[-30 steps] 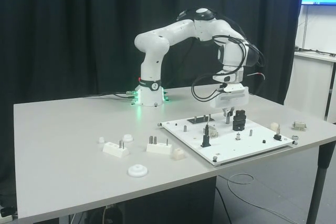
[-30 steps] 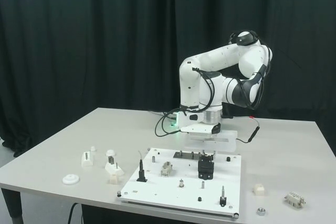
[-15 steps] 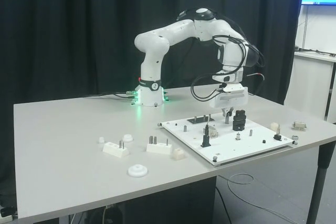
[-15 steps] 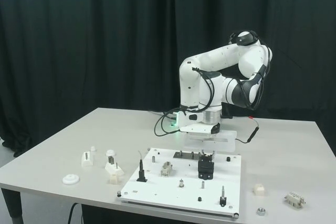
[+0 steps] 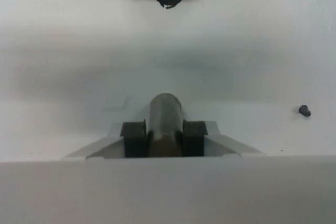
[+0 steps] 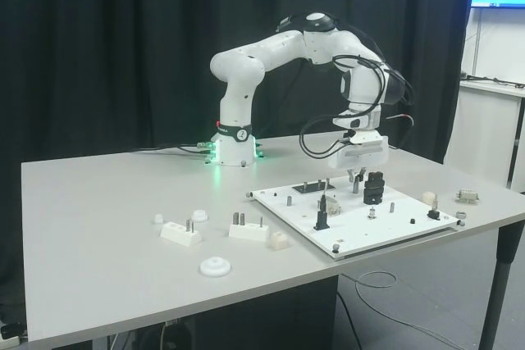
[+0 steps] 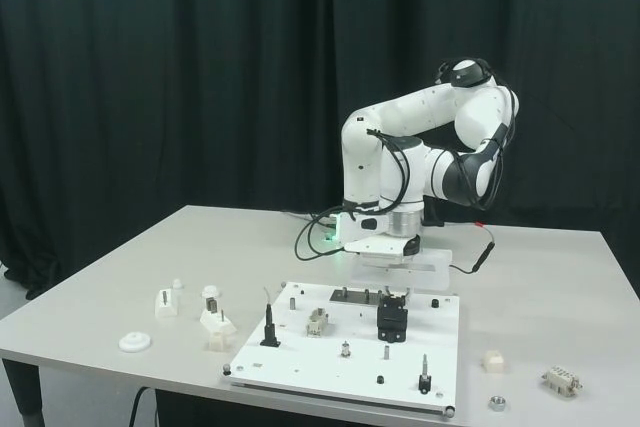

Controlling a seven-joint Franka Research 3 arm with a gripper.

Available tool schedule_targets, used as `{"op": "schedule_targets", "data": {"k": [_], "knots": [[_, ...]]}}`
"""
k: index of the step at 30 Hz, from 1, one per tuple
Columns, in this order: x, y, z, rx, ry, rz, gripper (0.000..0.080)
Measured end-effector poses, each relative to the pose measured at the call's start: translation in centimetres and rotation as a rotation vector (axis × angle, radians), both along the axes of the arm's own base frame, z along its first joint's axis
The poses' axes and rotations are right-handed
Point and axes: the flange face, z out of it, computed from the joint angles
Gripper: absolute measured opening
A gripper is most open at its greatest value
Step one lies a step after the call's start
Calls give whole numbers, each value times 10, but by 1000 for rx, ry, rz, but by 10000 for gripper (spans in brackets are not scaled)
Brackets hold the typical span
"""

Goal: Insert round peg 4.

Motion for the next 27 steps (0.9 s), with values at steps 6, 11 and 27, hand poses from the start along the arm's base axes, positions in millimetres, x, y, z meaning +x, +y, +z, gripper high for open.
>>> {"op": "schedule_targets", "data": {"k": [6, 11, 27], "knots": [[0, 1, -4, -4, -4, 1, 144], [0, 1, -5, -6, -6, 2, 144], [6, -5, 17, -17, -30, -11, 661]]}}
